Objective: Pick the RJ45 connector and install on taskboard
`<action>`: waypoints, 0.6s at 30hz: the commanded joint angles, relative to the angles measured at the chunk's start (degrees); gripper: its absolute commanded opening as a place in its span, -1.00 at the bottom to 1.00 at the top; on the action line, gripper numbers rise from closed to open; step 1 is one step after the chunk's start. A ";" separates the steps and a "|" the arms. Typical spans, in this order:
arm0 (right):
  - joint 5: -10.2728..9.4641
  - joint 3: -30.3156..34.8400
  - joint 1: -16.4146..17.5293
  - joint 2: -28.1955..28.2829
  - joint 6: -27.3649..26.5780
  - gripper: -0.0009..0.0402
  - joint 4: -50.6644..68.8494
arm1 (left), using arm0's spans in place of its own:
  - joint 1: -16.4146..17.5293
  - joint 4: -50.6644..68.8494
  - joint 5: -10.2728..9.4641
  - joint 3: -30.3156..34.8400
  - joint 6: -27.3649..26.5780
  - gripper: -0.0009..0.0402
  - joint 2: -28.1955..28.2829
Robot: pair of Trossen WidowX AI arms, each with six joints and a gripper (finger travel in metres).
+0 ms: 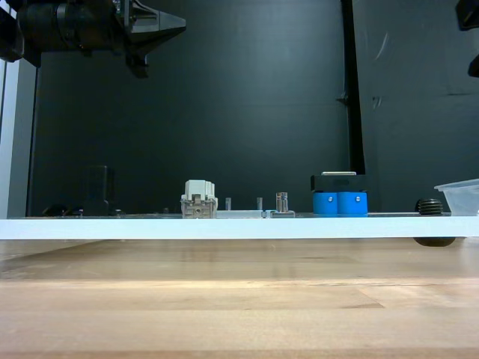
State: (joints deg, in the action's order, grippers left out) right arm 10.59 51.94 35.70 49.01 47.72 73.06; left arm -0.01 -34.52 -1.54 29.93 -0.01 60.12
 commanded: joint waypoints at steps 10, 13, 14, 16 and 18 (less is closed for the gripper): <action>0.39 -0.02 6.21 7.08 5.70 -0.96 -2.12 | 0.02 0.00 0.00 0.02 0.02 -0.96 0.00; 0.35 -0.04 7.58 8.35 5.88 -0.93 -2.16 | 0.00 0.00 0.00 0.02 0.00 -0.96 0.00; 0.35 -0.04 8.04 8.83 5.88 -0.89 -2.16 | 0.00 0.00 0.00 0.02 0.00 -0.96 0.00; 0.31 -0.04 8.68 9.70 5.88 -0.79 -2.16 | 0.02 0.00 0.00 0.02 0.02 -0.96 0.00; 0.13 -0.04 9.09 10.47 6.08 -0.65 -2.27 | 0.00 0.00 0.00 0.02 0.02 -0.96 0.00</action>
